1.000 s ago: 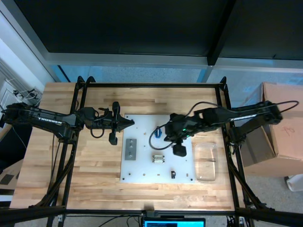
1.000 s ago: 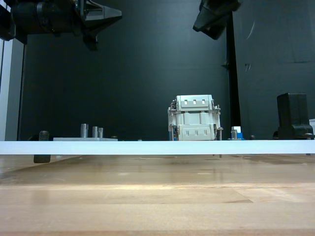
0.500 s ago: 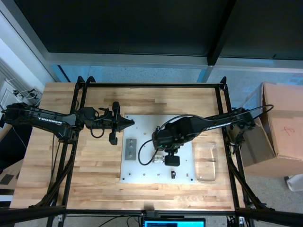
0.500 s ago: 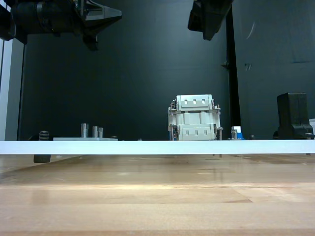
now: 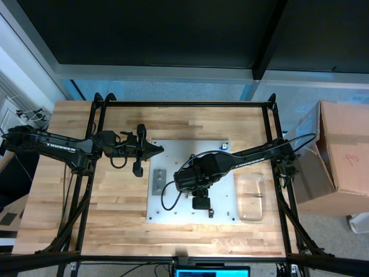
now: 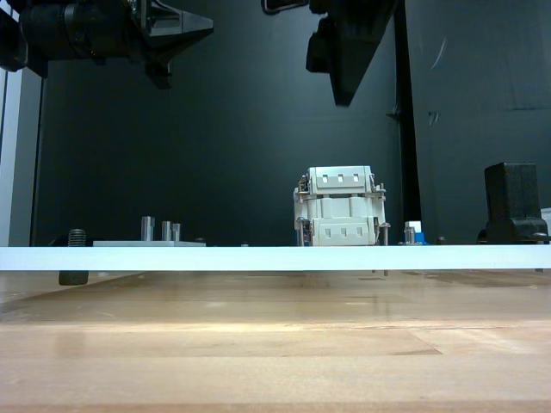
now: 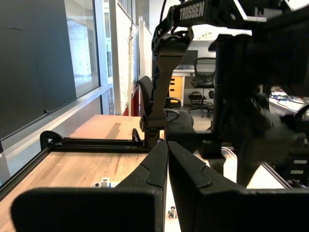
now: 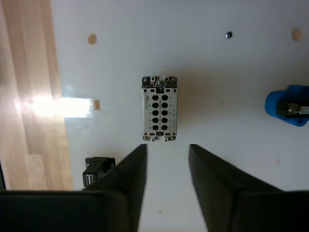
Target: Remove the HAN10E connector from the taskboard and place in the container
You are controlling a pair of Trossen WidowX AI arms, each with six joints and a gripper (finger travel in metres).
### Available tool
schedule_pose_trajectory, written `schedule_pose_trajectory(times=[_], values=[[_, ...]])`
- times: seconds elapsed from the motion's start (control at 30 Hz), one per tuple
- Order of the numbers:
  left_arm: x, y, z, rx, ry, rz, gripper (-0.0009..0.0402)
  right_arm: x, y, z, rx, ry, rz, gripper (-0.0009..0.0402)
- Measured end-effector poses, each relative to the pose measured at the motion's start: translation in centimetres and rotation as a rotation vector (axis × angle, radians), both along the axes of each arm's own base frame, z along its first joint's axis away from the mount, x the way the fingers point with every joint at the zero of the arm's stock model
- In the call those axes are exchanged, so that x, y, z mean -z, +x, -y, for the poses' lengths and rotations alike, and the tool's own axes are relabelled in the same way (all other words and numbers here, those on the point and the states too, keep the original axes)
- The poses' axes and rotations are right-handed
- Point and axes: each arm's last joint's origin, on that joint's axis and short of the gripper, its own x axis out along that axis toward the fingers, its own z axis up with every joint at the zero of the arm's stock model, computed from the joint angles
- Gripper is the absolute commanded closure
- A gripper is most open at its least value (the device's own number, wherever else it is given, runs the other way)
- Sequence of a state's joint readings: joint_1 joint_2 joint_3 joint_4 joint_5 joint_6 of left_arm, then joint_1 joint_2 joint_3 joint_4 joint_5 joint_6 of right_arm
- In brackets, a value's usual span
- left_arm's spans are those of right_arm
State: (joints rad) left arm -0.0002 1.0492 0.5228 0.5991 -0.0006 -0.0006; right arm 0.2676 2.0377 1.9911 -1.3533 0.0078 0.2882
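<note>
The HAN10E connector is a pale grey block with two rows of pin holes. It stands upright, fully in its seat on the white taskboard; the low view shows it untouched. My right gripper hangs open above it, well clear, with the connector just ahead of its fingertips. The right arm hides the connector in the high view. My left gripper is shut on nothing, hovering high at the board's far-left corner. The clear container lies right of the board.
On the board are a blue part, a small black connector, a grey metal block with short posts and a black block. A black frame rings the table. A cardboard box stands off the right edge.
My right arm has swung left and toward the near edge, from over the blue part to above the connector, and hangs lower in the low view. The connector and left arm have not moved.
</note>
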Motion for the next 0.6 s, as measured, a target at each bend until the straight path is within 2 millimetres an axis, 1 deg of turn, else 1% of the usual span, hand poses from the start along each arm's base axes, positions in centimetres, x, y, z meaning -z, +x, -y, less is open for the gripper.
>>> schedule_pose_trajectory(times=[0.17,0.3,0.43,0.6], values=[[0.0,0.0,0.0,0.000,0.000,0.000,0.0393,1.1,0.6,-0.3,0.004,-0.004,-0.019,0.0143],[0.0,0.0,0.0,0.000,0.000,0.000,0.0393,1.6,0.9,-0.4,0.006,0.000,-0.005,0.0097],[0.0,0.0,0.0,0.000,0.000,0.000,0.0393,1.7,1.0,-0.4,0.006,0.003,0.003,0.0076],[0.0,0.0,0.0,0.000,0.000,0.000,0.0393,2.3,1.1,-0.6,0.007,0.006,0.012,0.0075]])
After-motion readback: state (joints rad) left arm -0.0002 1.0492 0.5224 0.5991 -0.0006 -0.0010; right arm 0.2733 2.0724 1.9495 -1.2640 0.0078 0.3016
